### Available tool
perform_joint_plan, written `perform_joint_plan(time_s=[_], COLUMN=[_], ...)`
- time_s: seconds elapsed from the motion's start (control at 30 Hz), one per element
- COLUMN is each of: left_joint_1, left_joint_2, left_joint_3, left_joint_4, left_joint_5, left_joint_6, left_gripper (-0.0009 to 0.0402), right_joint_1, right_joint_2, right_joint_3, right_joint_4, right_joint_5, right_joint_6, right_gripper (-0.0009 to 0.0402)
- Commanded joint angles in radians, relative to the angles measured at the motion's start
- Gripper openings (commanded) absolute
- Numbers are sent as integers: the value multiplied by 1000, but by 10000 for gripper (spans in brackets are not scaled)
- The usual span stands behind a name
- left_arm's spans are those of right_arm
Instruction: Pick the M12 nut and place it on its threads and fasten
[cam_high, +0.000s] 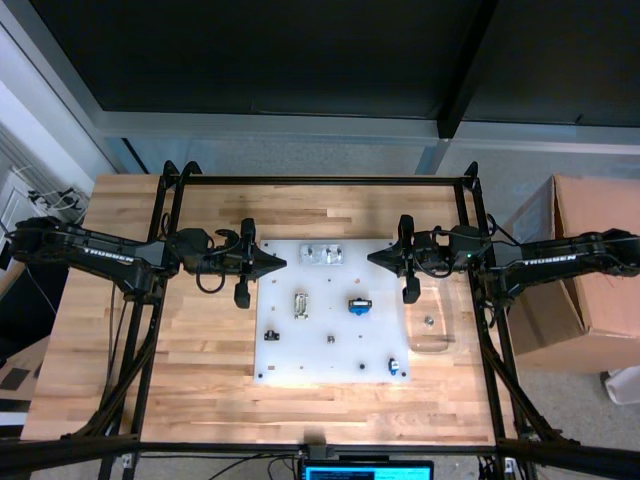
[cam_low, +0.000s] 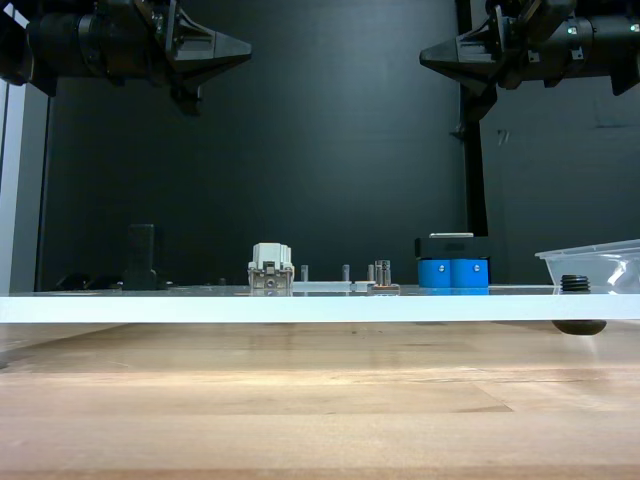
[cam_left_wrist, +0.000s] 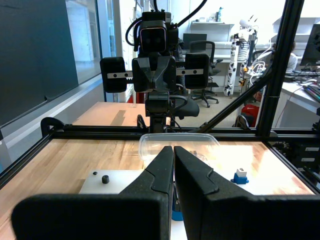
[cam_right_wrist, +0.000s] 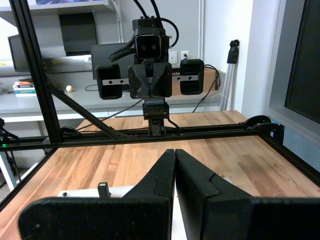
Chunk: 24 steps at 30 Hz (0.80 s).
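Right, M12 nut (cam_high: 428, 321) lies free in clear tray (cam_high: 446, 342), off its bare stud (cam_low: 573, 284). Small, stiff, slick, prob. light: pinch across flats. Left gripper (cam_high: 283, 263) & right gripper (cam_high: 370, 258) hang high over white board (cam_high: 300, 355), both w/ fingers pressed together.

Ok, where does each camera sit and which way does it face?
High: above near edge, looking down; left gripper and right gripper, both shut, over the board's far part; nut free in clear tray.
Low: table height, level; bare stud, grippers overhead.
Left wrist: along its fingers, facing right arm.
Right wrist: mirrored, facing left arm.
Shared: both wrist views show the board.
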Motion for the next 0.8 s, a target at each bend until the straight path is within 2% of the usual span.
perform_joint_plan(time_s=[0.03,0.8], left_joint_1=[0,0], left_joint_2=[0,0], left_joint_3=[0,0], left_joint_4=[0,0], left_joint_5=[0,0], left_joint_6=[0,0], left_gripper=[0,0], right_joint_1=[0,0], right_joint_2=[0,8], right_joint_3=[0,0], right_joint_4=[0,-5], right_joint_5=[0,1], right_joint_6=[0,-1], right_gripper=[0,0])
